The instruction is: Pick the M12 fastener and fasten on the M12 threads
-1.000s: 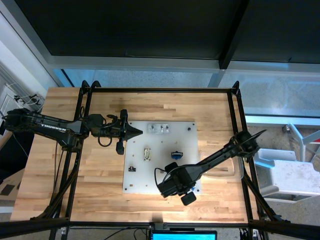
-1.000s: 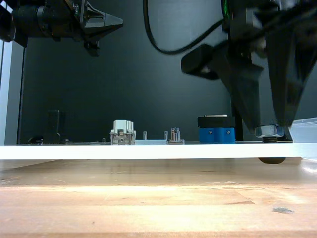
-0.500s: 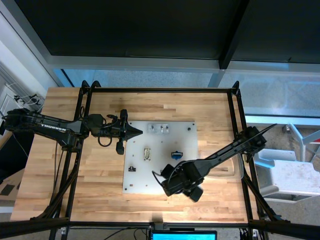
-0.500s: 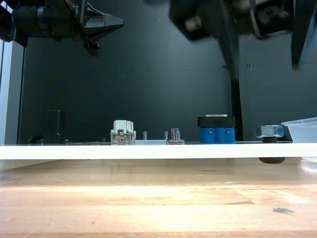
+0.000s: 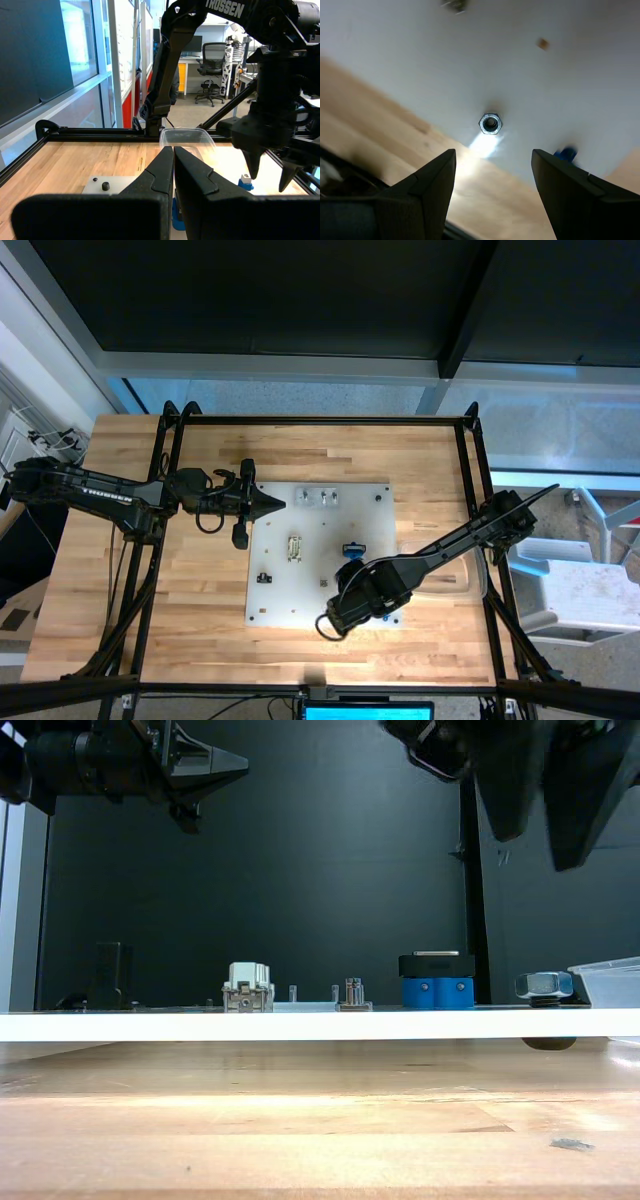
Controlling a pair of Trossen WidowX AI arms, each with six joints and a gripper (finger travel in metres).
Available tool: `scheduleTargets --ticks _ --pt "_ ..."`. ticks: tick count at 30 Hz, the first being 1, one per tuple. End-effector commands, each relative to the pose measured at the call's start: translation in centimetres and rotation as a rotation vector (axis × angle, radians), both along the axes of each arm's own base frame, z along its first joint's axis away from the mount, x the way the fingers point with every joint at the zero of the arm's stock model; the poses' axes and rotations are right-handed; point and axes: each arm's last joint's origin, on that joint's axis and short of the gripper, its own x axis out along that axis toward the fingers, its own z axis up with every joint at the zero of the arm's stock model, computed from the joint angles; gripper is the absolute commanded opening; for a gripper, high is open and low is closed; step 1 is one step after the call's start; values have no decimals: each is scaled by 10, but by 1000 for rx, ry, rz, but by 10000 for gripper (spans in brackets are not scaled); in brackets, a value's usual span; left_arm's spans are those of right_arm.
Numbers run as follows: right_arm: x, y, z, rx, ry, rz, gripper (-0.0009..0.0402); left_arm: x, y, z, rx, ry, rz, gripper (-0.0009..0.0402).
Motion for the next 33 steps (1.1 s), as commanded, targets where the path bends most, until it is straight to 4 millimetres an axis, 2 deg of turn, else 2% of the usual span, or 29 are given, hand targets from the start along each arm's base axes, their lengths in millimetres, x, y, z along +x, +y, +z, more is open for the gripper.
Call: scheduleTargets --ticks 1,7,14,17,21,24,27,28,30,33 --pt "-1 1 -1 -48 -14 266 210 0 0 0 0 0 0 0" --pt "-1 3 -10 -82 -44 677 210 0 0 0 0 0 0 0" --pt "4 6 -8 -115 -120 817 210 0 0 0 0 0 0 0" --pt "5 3 -9 -150 -117 815 201 0 0 0 0 0 0 0" --pt "8 -3 -10 -169 -115 817 155 0 0 0 0 0 0 0" --pt "7 -5 -12 -175 -108 844 87 0 0 0 0 0 0 0" --pt "6 -5 -16 -181 -95 874 3 0 0 0 0 0 0 0" --pt "5 -6 -19 -183 -87 885 -4 0 0 0 0 0 0 0" --pt "2 -7 -26 -183 -64 883 12 0 0 0 0 0 0 0" --pt "-2 -6 -35 -180 -39 882 2 0 0 0 0 0 0 0"
